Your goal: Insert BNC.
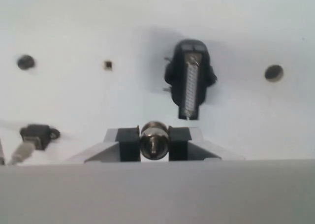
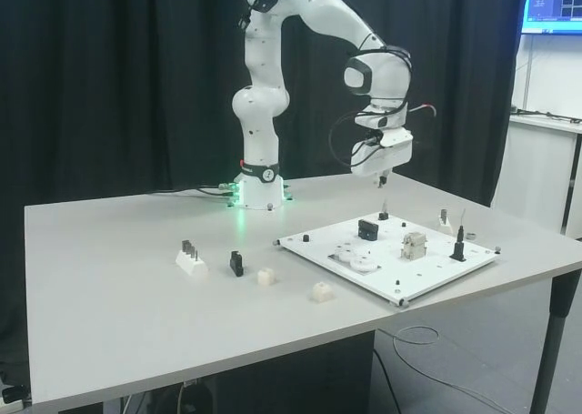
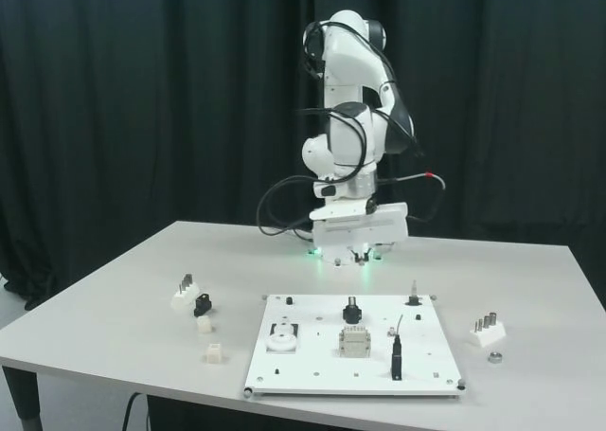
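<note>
- Fingers (image 1: 154, 144) of the white arm's gripper were clamped on a short metal cylindrical BNC plug (image 1: 154, 139), held in the air above the white square board (image 2: 309, 247).
- Board lay flat on the grey tabletop (image 2: 109, 268), right of the arm's base.
- Black upright connector socket (image 1: 189, 79) stood on the board, just beyond the held plug in the wrist view.
- White toothed gear (image 3: 282, 335) rested on the board's left part.
- Small white block with metal pins (image 3: 185, 296) sat on the tabletop, well left of the board.

The end effector (image 2: 386, 179) hangs above the white board (image 2: 309, 248).
</note>
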`<state>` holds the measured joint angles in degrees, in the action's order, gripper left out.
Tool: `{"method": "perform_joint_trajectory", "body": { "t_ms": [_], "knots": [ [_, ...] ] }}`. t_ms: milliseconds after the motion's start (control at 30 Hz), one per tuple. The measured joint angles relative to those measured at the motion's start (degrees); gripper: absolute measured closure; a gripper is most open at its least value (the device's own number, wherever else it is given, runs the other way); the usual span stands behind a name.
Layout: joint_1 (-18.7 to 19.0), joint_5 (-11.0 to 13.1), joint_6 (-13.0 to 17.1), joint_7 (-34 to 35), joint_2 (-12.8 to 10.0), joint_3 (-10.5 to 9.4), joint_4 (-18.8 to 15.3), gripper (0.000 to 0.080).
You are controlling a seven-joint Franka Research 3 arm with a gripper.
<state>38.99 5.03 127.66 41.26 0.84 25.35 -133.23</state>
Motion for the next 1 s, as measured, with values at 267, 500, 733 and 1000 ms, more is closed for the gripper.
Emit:
{"method": "perform_joint_trajectory", "body": {
  "t_ms": [267,500,733,1000],
  "knots": [
    [0.52,0.04,4.18,3.39,-2.48,-1.57,0.49,0.0685],
    [1.24,0.59,6.23,5.46,-6.27,-2.54,2.81,0.0685],
    [1.39,1.95,6.27,5.58,-10.42,-3.72,6.19,0.0685],
    [1.39,3.25,6.15,5.61,-14.27,-4.81,9.23,0.0685]
  ]
}}
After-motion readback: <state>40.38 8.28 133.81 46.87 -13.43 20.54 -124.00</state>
